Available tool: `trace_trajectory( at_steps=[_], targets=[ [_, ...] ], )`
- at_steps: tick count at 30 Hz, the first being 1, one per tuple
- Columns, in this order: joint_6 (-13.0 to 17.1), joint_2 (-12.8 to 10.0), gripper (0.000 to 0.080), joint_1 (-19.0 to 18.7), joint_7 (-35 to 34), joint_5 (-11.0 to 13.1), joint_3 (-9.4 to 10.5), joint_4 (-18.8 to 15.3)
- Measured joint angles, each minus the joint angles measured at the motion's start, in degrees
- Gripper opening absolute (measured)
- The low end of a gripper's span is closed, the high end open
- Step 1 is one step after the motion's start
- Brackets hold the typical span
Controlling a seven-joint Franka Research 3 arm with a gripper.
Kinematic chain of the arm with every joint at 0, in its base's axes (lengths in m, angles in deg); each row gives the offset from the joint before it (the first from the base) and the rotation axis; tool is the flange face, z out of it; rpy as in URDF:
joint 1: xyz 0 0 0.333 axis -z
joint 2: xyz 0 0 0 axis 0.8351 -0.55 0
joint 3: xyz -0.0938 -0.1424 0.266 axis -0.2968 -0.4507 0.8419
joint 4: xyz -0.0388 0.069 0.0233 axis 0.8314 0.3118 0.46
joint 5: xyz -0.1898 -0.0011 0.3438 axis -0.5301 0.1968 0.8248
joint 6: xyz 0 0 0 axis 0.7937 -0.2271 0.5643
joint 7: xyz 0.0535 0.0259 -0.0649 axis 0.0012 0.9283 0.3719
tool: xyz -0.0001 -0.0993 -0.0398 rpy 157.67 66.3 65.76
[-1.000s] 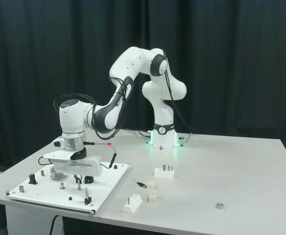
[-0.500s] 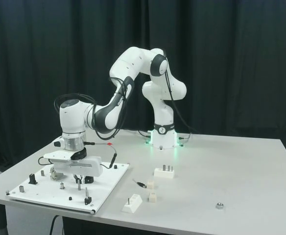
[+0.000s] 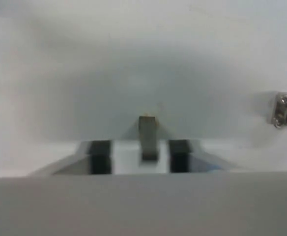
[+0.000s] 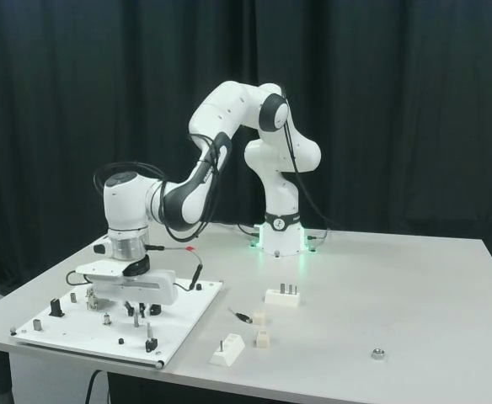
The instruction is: Insert square peg 2.
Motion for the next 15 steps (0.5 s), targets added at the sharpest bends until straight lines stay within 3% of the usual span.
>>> trace_trajectory(
  at_steps=[5,6,15],
  targets=[
    [0.32,-0.25,0.0138,-0.23,0.0,-0.07,-0.02,0.0],
    [0.32,-0.26,0.047,-0.25,0.0,-0.08,-0.02,0.0],
    [0.32,-0.26,0.047,-0.26,-0.01,-0.18,-0.17,0.0]
  ],
)
